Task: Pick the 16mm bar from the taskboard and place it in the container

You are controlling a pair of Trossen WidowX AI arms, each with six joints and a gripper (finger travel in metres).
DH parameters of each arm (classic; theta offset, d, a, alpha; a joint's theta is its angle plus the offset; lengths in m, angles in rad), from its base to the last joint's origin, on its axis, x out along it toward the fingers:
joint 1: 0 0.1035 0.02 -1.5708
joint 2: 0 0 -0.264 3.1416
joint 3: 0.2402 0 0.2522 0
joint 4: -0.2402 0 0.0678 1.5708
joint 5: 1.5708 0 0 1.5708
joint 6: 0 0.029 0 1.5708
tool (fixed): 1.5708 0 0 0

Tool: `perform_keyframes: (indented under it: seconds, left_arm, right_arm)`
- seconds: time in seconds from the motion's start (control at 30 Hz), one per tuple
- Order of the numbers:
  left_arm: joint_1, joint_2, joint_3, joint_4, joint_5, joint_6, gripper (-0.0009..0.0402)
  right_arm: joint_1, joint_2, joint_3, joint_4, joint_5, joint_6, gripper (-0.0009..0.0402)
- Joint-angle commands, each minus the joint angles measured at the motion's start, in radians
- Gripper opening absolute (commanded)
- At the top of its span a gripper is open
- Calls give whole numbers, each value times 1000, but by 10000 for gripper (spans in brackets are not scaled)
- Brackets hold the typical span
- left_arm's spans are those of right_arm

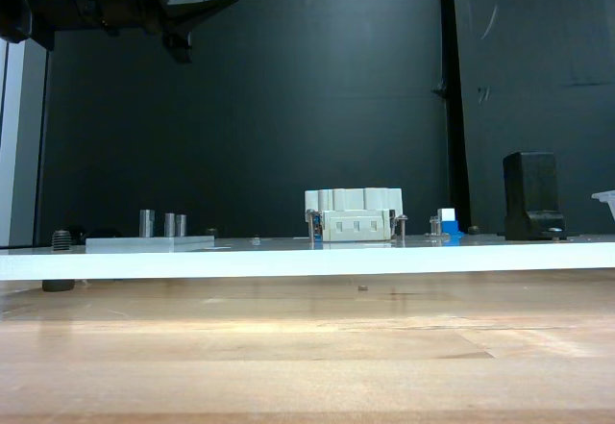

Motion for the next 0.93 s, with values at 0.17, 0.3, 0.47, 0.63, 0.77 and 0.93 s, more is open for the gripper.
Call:
perform_keyframes:
  seconds: [0.17, 0.3, 0.47, 0.63, 0.77, 0.93]
  left_arm:
    - [0, 0, 0, 0, 0, 0, 0]
    - [0, 0, 0, 0, 0, 0, 0]
    - [0, 0, 0, 0, 0, 0, 0]
    - [0, 0, 0, 0, 0, 0, 0]
    - [0, 0, 0, 0, 0, 0, 0]
    - [0, 0, 0, 0, 0, 0, 0]
  right_arm:
    - [0, 1, 0, 0, 0, -2, 236]
    - [0, 1, 0, 0, -1, -2, 236]
    - [0, 1, 0, 0, -1, -2, 236]
    - [0, 1, 0, 0, -1, -2, 236]
    - [0, 1, 0, 1, -1, -2, 236]
    - [0, 1, 0, 2, -1, -2, 236]
